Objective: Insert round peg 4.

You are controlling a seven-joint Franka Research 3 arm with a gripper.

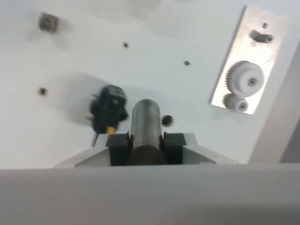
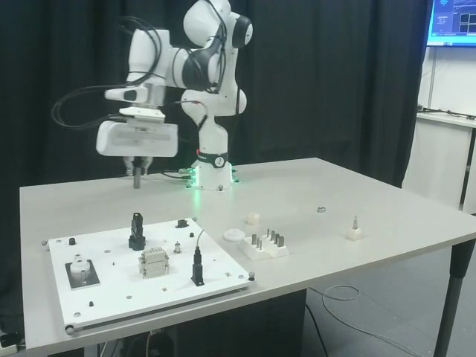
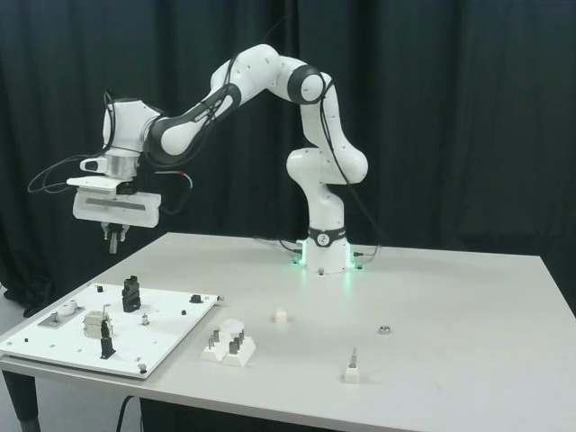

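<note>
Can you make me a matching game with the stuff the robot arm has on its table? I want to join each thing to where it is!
Things:
1. round peg
2. gears
3. peg rack
4. white board

Places:
A. on a metal plate on the board
B. on the bare table beside the board
C. held between the gripper's fingers, up in the air
D. lying on the grey table, under the arm

Pairs: 1-C, 2-A, 3-B, 4-D

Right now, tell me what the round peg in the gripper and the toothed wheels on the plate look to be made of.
Grey round peg: seemingly metal, a dull brushed finish with a soft lengthwise sheen. Two white toothed wheels: probably moulded plastic, matte and even in tone. Their flat grey plate looks like bare metal, likely aluminium, its edge catching bright light.
</note>
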